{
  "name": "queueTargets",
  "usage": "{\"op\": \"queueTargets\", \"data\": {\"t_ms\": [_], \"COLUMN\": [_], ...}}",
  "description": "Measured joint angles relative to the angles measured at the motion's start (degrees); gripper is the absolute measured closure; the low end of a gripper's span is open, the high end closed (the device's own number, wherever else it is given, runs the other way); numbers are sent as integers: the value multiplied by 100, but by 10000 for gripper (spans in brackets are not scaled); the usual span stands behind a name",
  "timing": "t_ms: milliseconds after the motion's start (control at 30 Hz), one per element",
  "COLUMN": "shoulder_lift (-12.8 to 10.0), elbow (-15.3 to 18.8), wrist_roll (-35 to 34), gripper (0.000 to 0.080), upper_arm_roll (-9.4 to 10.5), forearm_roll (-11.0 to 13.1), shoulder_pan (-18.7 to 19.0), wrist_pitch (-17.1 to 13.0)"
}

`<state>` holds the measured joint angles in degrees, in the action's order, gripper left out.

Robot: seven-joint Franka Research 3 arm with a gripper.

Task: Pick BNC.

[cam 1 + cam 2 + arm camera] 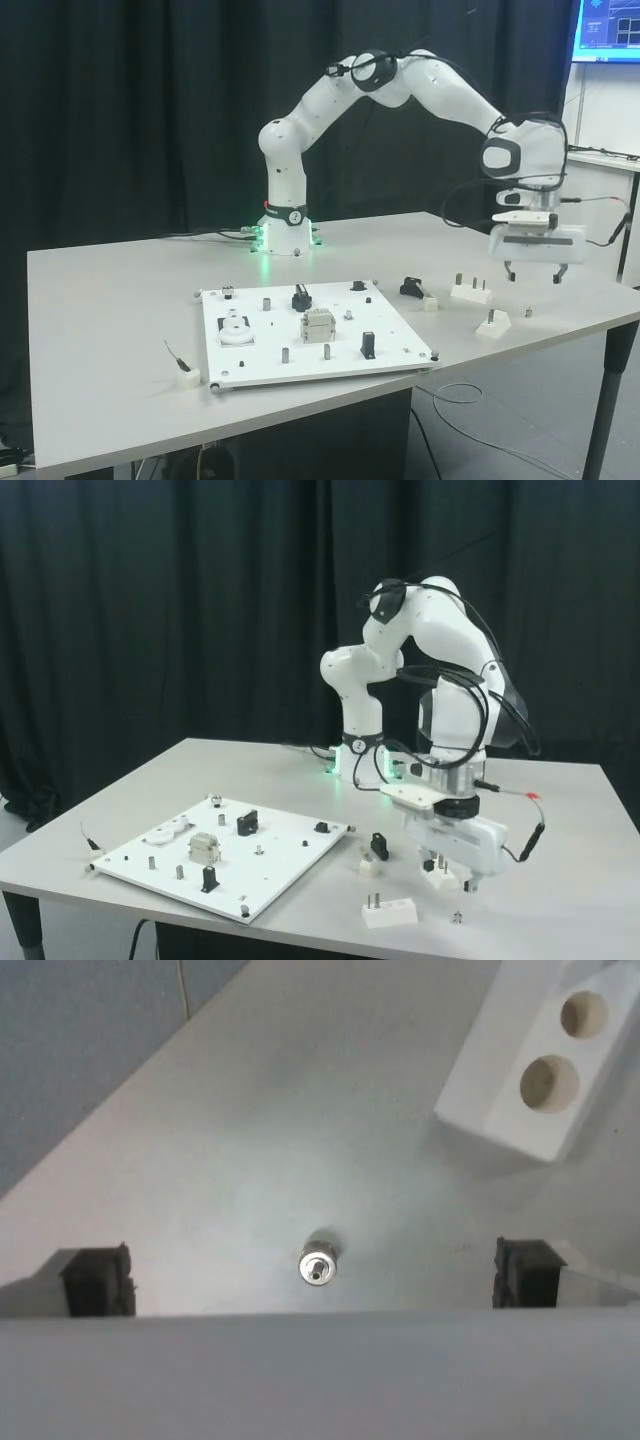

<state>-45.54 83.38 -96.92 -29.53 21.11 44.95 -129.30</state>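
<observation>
Spread wide and carrying nothing, the gripper (312, 1278) is held above the BNC (318, 1265), whose small metal stub stands upright on the grey table (250, 1110) almost midway between the two black fingertips (97, 1280). In the first room view the connector (527, 311) is found near the table's right front corner, just below the gripper (533, 272) and apart from it. For the grasp to be done well, a straight descent is judged best, with the stub kept centred so that both pads meet it together and it is not tipped or pushed aside. Closure should be delayed until the pads are level with the body of the part, since so small a piece could be knocked over by one early touch.

Farther off, a white block (540, 1070) with two round holes is seen beside the connector. The arm (420, 85) is stretched out from its base (285, 235) at the far side of the table, arched high over it, with the wrist turned straight down. To the left a white board (310, 335) with mounted parts is left untouched.
</observation>
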Motion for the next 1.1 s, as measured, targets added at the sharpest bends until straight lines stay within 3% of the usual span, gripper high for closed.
{"op": "queueTargets", "data": {"t_ms": [500,1100], "shoulder_lift": [-355,-551], "elbow": [-106,-143], "wrist_roll": [-303,-419], "gripper": [3,3], "upper_arm_roll": [10,28], "forearm_roll": [341,576], "shoulder_pan": [1,0], "wrist_pitch": [-145,-173]}}
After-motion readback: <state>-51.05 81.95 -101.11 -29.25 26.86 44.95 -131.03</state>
